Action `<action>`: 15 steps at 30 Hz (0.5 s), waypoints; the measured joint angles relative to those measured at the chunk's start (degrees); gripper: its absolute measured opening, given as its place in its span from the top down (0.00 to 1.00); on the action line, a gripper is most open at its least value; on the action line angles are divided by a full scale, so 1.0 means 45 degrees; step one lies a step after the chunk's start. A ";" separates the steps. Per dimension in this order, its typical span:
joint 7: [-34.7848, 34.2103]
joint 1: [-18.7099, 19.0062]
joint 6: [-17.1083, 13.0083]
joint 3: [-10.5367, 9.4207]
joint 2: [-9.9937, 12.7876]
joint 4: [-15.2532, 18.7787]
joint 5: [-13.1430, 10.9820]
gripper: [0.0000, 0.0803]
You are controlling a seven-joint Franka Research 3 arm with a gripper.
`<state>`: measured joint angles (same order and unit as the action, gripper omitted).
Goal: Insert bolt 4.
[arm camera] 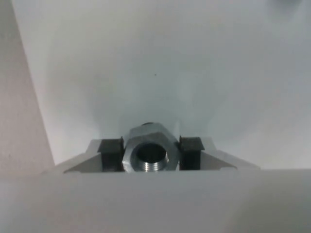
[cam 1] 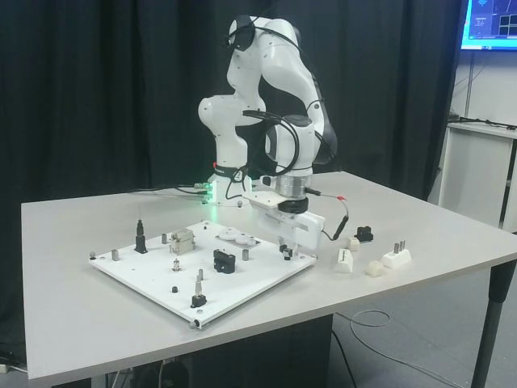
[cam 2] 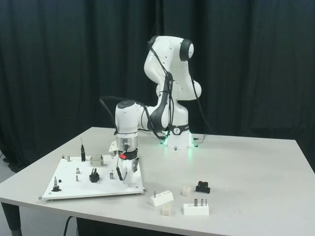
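Grey tabletop point(cam 1: 420, 234), white board point(cam 1: 153, 279): hexagonal grey metal threaded bolt point(arm camera: 148, 154), rigid, small, likely slippery, sat clamped by opposite flats between black pads of tool point(arm camera: 149, 153) above board.

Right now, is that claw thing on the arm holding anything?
End effector: closed on a threaded hex bolt, gripped between its two black fingertips.

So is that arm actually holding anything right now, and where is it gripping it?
Yes: the gripper holds a grey hexagonal threaded piece, probably bolt 4, with the black jaws pressed on two opposite sides of the hexagon.
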<state>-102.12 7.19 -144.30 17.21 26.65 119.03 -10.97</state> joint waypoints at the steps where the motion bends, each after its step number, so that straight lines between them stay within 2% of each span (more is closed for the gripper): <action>1: -0.0103 0.0000 -0.0002 0.0000 0.0000 0.0000 0.0000 0.70; 15: -0.0908 0.0000 -0.0021 0.0000 0.0006 -0.0011 -0.0001 0.70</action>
<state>-106.20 7.19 -144.40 17.21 26.68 118.98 -10.98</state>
